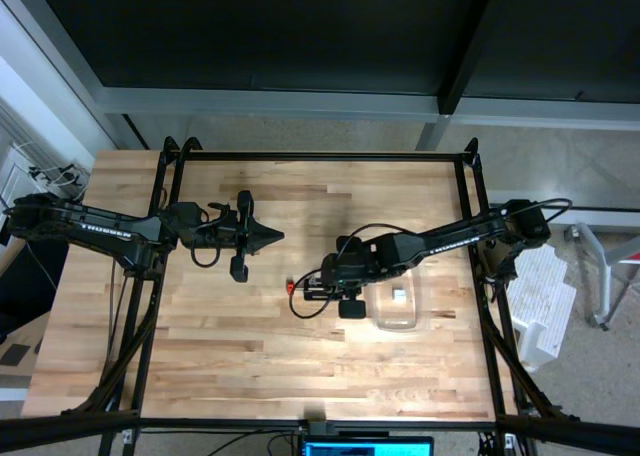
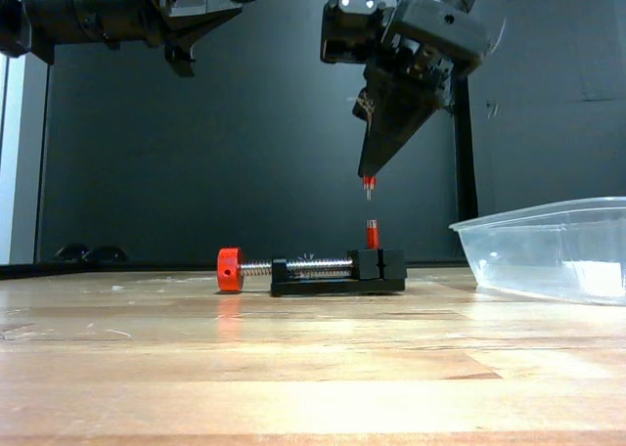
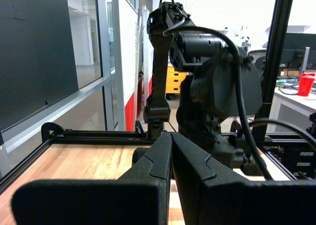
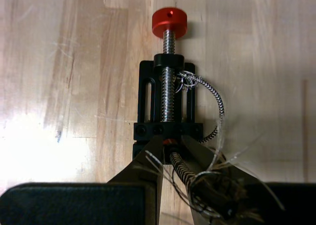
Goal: Remove the RCA connector from the receptacle and place in the container
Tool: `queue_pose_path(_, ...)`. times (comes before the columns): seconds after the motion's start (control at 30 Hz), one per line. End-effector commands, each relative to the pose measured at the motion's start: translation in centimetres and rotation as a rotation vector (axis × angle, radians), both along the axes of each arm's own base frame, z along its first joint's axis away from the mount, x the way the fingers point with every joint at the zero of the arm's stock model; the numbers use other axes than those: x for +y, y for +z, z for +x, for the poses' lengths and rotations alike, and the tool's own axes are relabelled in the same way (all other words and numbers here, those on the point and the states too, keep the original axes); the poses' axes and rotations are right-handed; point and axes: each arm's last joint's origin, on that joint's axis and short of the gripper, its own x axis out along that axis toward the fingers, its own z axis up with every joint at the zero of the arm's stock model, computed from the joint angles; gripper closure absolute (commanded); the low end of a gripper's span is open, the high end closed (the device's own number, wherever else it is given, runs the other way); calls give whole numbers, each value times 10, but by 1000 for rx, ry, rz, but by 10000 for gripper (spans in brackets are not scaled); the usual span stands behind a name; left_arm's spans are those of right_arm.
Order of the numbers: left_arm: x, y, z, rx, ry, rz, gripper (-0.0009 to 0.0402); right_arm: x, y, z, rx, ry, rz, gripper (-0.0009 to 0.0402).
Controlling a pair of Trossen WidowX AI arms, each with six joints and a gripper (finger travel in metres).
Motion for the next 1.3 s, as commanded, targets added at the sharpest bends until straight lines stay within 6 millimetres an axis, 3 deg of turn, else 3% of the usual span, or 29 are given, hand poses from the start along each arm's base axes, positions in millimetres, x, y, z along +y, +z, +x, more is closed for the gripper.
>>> queue_pose_path(0.03,0,0,0,0,0,0,393,-1,10,-4,-27,-1,2,389)
queue_pose_path(0.3,0,0,0,0,0,0,393,-3,33,-14,-97,-3,15,389)
queue_pose_path(0.83,0,0,0,0,0,0,393,-6,57,-33,-128,-7,23,389)
queue_pose_path(1.03,0,0,0,0,0,0,393,-8,56,-44,-97,-4,17,389)
queue_pose_path(1.3,0,0,0,0,0,0,393,-14,34,-79,-50,-30,13,389)
